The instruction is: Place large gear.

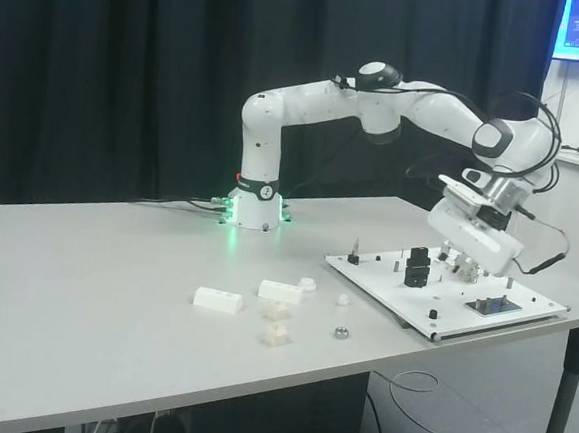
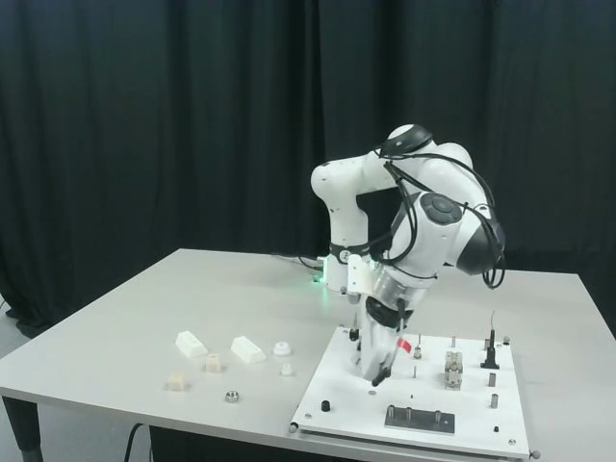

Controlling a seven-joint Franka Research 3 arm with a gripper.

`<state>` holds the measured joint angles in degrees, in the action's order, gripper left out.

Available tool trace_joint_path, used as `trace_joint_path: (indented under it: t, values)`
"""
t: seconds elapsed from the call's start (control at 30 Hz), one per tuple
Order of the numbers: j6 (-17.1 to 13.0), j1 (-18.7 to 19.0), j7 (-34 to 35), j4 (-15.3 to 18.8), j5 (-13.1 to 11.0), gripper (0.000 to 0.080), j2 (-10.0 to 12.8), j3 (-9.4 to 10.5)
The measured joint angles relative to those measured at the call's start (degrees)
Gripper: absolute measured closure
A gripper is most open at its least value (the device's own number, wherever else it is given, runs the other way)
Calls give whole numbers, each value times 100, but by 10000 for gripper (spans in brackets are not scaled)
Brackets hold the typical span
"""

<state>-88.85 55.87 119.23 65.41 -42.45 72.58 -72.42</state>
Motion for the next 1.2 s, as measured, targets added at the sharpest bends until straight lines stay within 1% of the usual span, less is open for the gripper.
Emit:
trace_joint_path:
  t: [0.23, 0.5, 0.67, 0.8, 1.0, 1.2]
  values:
    - [68, 155, -384, 456, 109, 479, 16, -176]
    - [59, 442, -985, 1198, 124, 479, 54, -459]
    - [2, 610, -1371, 1657, 124, 479, 54, -563]
    - [-88, 734, -1635, 2004, 123, 479, 53, -611]
    - [-300, 915, -2009, 2550, 117, 479, 53, -668]
    - [-579, 1069, -2394, 3112, 103, 479, 51, -730]
